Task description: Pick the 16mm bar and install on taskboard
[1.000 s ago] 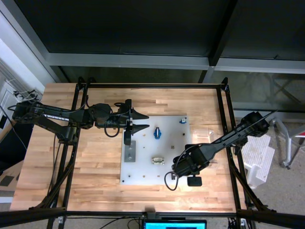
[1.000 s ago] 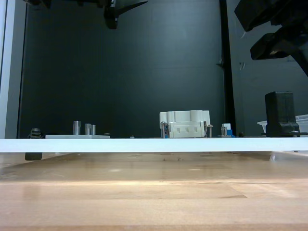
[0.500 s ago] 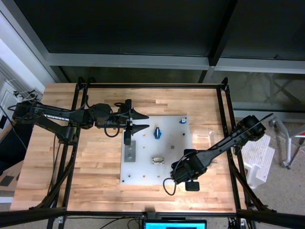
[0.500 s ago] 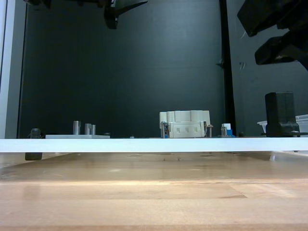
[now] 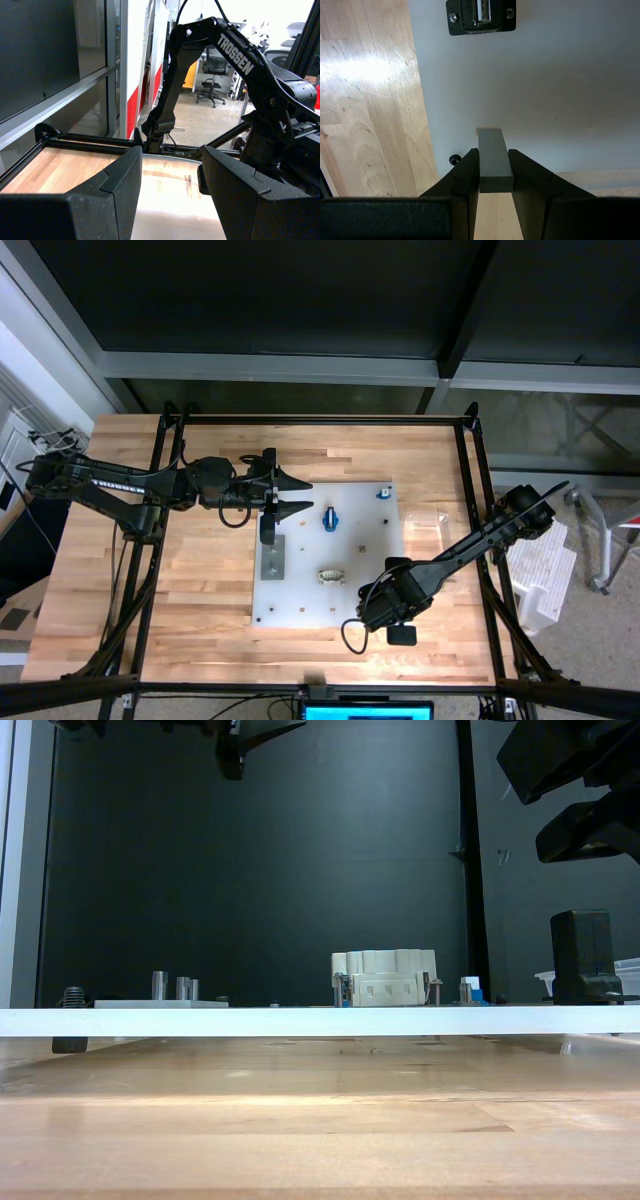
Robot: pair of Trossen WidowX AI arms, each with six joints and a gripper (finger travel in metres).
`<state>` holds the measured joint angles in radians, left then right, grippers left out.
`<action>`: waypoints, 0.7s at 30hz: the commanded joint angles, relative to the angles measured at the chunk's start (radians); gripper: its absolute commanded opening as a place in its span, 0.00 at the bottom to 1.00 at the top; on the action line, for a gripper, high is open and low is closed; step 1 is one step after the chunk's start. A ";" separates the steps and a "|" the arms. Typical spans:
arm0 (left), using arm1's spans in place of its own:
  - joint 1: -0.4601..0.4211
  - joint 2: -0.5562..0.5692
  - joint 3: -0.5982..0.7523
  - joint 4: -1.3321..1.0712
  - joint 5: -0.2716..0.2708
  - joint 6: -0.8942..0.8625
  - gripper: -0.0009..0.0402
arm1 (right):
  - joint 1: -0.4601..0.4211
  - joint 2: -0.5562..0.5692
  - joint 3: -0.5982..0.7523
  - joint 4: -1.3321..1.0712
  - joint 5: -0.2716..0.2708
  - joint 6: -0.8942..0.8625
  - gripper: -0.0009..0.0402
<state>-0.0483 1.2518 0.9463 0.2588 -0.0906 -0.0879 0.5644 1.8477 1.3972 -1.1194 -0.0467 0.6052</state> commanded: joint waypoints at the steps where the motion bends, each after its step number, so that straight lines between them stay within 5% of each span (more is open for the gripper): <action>1: 0.000 0.000 0.000 0.000 0.000 0.000 0.42 | 0.002 0.009 -0.002 -0.001 -0.002 -0.001 0.03; 21: 0.000 0.000 0.000 0.000 0.000 0.000 0.42 | 0.008 0.014 -0.030 0.029 -0.006 -0.011 0.03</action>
<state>-0.0483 1.2518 0.9466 0.2588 -0.0906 -0.0883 0.5713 1.8610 1.3731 -1.0958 -0.0532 0.5926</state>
